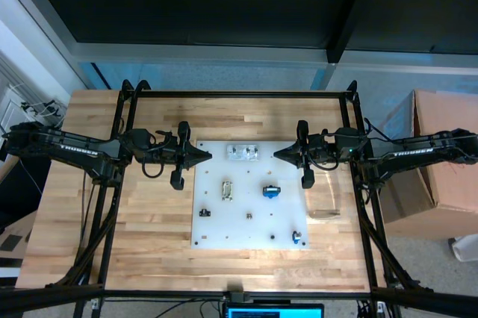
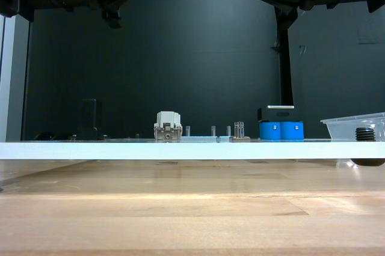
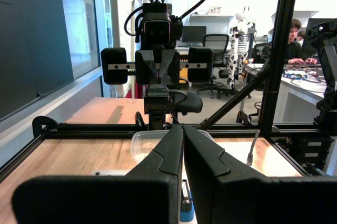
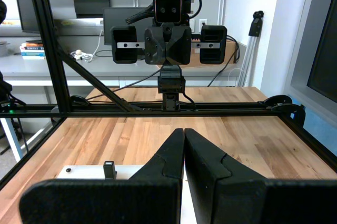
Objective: Remove the RJ45 connector from the taskboard and place in the container
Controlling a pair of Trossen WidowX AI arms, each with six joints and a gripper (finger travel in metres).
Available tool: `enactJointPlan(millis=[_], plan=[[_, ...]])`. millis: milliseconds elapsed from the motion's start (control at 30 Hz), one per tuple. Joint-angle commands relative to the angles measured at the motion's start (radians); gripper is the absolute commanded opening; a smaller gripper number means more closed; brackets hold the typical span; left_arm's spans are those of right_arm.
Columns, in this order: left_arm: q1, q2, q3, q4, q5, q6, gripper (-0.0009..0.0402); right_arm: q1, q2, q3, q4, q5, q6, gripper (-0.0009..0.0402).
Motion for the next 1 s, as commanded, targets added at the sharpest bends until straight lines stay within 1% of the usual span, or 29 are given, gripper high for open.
enactJointPlan(millis=[33,567,667,733,767,900,1000], plan=[[0.000,0.000,0.000,0.000,0.000,0.000,0.0000,0.000,0.000,0.000,0.000,0.000,0.000,0.0000],[0.001,0.000,0.000,0.000,0.000,0.000,0.0000,0.000,0.000,0.001,0.010,0.000,-0.003,0.0000],[0.000,0.000,0.000,0.000,0.000,0.000,0.0000,0.003,-0.002,0.010,-0.031,0.005,0.034,0.0000],[0.001,0.000,0.000,0.000,0.000,0.000,0.0000,0.007,-0.002,0.044,-0.130,0.051,0.048,0.0000],[0.000,0.000,0.000,0.000,0.000,0.000,0.0000,0.012,-0.002,0.066,-0.183,0.064,0.043,0.0000],[0.001,0.000,0.000,0.000,0.000,0.000,0.0000,0.042,0.000,0.153,-0.378,0.065,0.043,0.0000],[0.000,0.000,0.000,0.000,0.000,0.000,0.0000,0.096,0.000,0.216,-0.510,0.116,0.062,0.0000]])
